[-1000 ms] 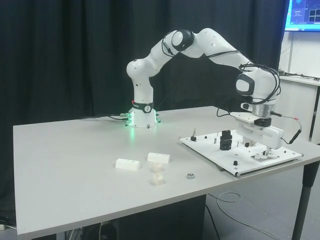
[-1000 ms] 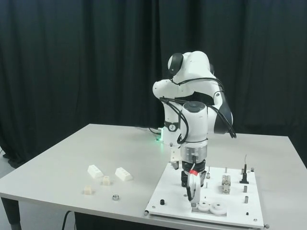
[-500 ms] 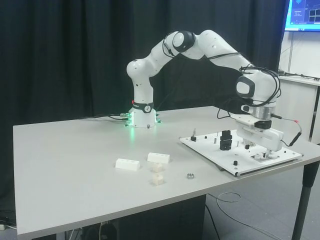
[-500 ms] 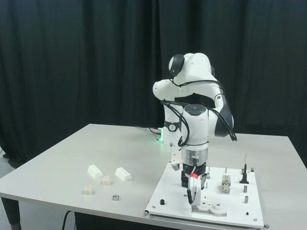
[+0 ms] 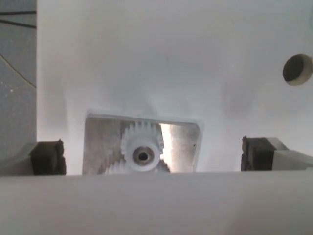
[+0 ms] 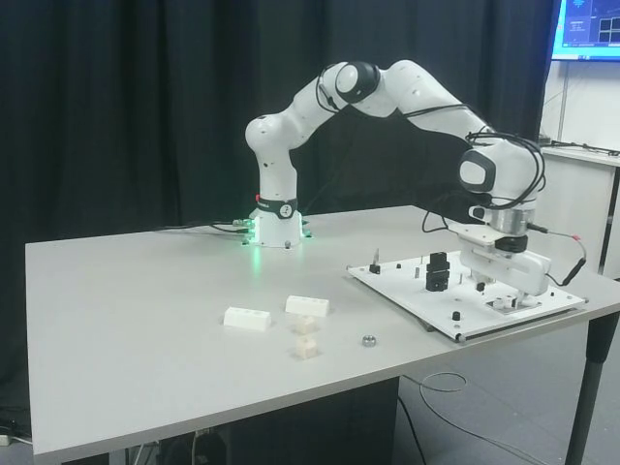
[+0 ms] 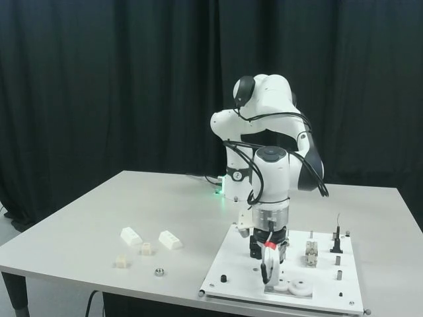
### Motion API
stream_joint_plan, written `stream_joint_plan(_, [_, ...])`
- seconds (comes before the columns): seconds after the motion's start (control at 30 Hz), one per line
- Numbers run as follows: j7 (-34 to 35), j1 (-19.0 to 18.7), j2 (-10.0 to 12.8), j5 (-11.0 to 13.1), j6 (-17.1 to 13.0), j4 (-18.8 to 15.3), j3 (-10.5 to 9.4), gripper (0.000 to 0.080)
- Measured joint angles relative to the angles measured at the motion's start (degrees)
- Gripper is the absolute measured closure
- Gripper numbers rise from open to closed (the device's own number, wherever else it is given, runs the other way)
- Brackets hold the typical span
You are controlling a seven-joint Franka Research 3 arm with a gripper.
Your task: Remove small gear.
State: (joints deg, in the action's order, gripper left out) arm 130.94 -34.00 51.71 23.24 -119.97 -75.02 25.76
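Hovering low over the white board (image 7: 291, 277), the gripper (image 5: 151, 159) is holding its fingers (image 5: 48, 157) spread wide, one at nine o'clock and one at three o'clock of the small gear (image 5: 142, 152). The gear is sitting on its grey plate (image 5: 183, 147), untouched. Judging from this, the arm should be centring on the hub, descending squarely, then closing evenly on the teeth before lifting straight up.

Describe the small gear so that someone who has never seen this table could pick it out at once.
Find the white board on the grey table, then the grey metal plate at its near edge in the second room view, under the open gripper. The small gear is the white toothed wheel beside a larger gear.
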Motion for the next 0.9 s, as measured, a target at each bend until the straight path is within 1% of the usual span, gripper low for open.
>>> stream_joint_plan(0.27, [0.0, -0.26, 0.56, 0.0, -0.02, 0.42, 0.26, 0.0003])
stream_joint_plan(0.3, [-0.05, -0.29, 0.6, 0.0, -0.02, 0.45, 0.31, 0.0096])
stream_joint_plan(0.47, [-0.63, -0.31, 0.78, 0.0, -0.02, 0.66, 0.56, 0.0096])
stream_joint_plan(0.5, [-0.63, -0.31, 0.81, 0.0, -0.03, 0.69, 0.62, 0.0278])
stream_joint_plan(0.67, [-0.63, -0.31, 1.0, 0.08, -0.03, 0.9, 0.81, 0.0278])
stream_joint_plan(0.7, [-0.63, -0.31, 1.03, 0.18, -0.03, 0.94, 0.83, 0.0458])
stream_joint_plan(0.87, [-0.62, -0.31, 1.2, 1.65, -0.14, 1.01, 1.05, 0.0458])
stream_joint_plan(0.9, [-0.62, -0.31, 1.21, 1.88, -0.13, 1.0, 1.09, 0.0646])
